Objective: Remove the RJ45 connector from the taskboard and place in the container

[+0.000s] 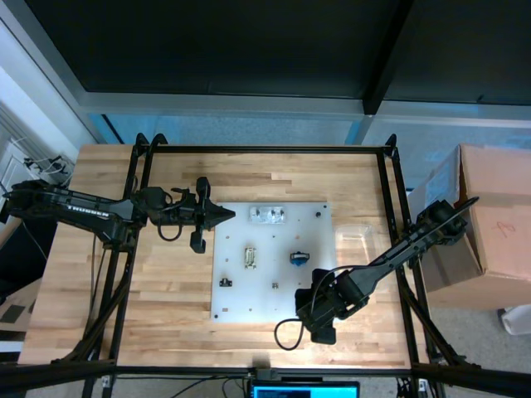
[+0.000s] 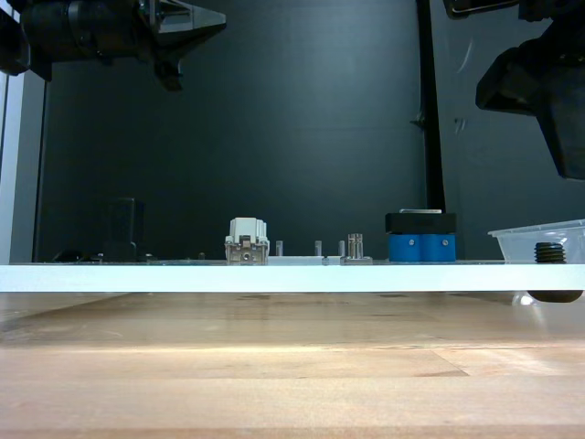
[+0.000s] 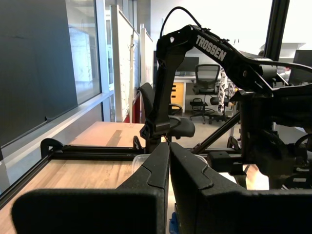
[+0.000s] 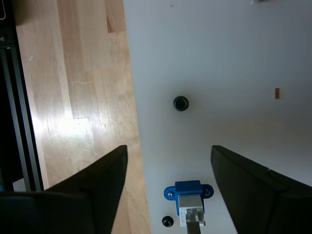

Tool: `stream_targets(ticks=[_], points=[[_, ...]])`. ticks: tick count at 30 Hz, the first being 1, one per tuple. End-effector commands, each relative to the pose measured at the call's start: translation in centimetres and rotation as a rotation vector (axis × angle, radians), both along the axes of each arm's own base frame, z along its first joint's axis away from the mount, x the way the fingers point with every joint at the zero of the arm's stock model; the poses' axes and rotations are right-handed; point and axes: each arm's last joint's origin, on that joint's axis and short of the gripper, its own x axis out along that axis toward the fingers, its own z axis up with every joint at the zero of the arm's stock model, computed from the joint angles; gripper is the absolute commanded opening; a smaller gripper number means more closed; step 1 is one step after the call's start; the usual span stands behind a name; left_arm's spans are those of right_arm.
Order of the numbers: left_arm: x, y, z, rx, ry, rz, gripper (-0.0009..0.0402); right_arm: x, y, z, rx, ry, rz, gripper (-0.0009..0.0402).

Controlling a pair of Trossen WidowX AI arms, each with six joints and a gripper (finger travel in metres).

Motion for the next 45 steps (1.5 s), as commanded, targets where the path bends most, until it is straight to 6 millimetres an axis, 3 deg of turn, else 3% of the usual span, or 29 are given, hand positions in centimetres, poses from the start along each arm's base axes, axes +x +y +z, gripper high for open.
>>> stream_targets(ticks=[1,11,26,40,45], points=[[0.0,0.0,0.0,0.0,-0.001,0.0,0.0,-0.1,-0.1,0.4,0.005,-0.008,0.001,0.0267],[0.0,0.0,0.0,0.0,-0.001,0.0,0.0,-1.2,-0.8,2.5,0.017,-0.031,0.0,0.0274],[0.0,0.0,0.0,0.0,-0.001,0.0,0.0,-5.1,-2.3,5.6,-0.04,0.048,0.035,0.0275],[0.0,0.0,0.0,0.0,-0.001,0.0,0.0,-5.8,-1.6,5.5,-0.071,0.045,0.066,0.0275],[0.0,0.0,0.0,0.0,-0.001,0.0,0.0,-5.4,-1.1,4.7,-0.085,0.063,0.067,0.0275]])
